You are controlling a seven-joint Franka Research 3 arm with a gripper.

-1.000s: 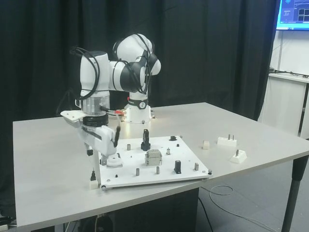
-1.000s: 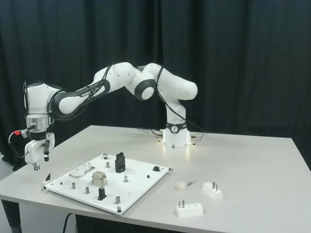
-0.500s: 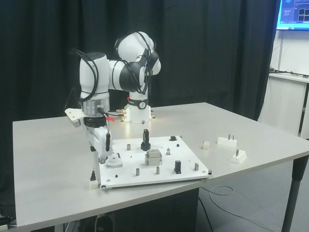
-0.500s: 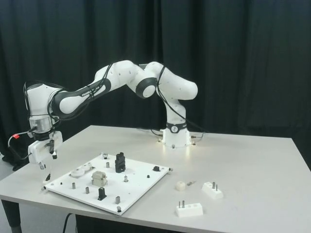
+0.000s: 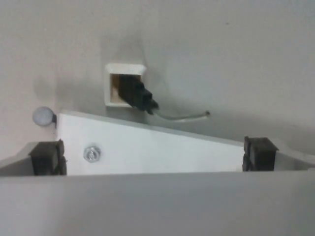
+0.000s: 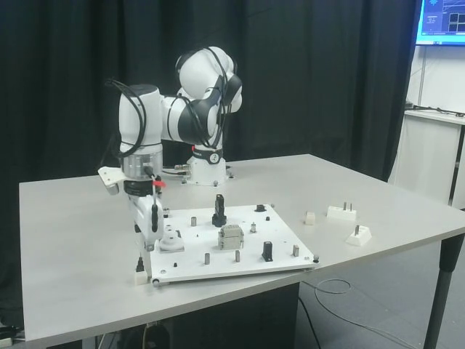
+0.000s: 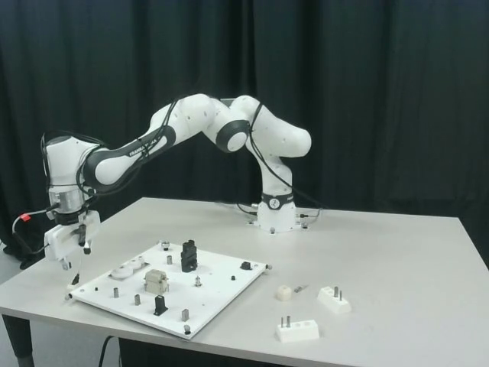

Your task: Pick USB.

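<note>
We see the gripper (image 5: 152,155) spread wide, holding nothing, above the black USB (image 5: 136,93) in its white holder (image 5: 125,84).

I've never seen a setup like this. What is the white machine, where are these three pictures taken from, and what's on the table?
The white machine is a robot arm bolted to a grey table. Two pictures come from cameras standing in the room; the third looks down from the arm's wrist, past the two black fingertips of its claw. On the table lies a white board carrying small pegs and black parts, with a few white blocks off to one side. Just beyond the board's corner, a black USB plug sits in a small white holder. The claw is open above it and holds nothing.
</note>
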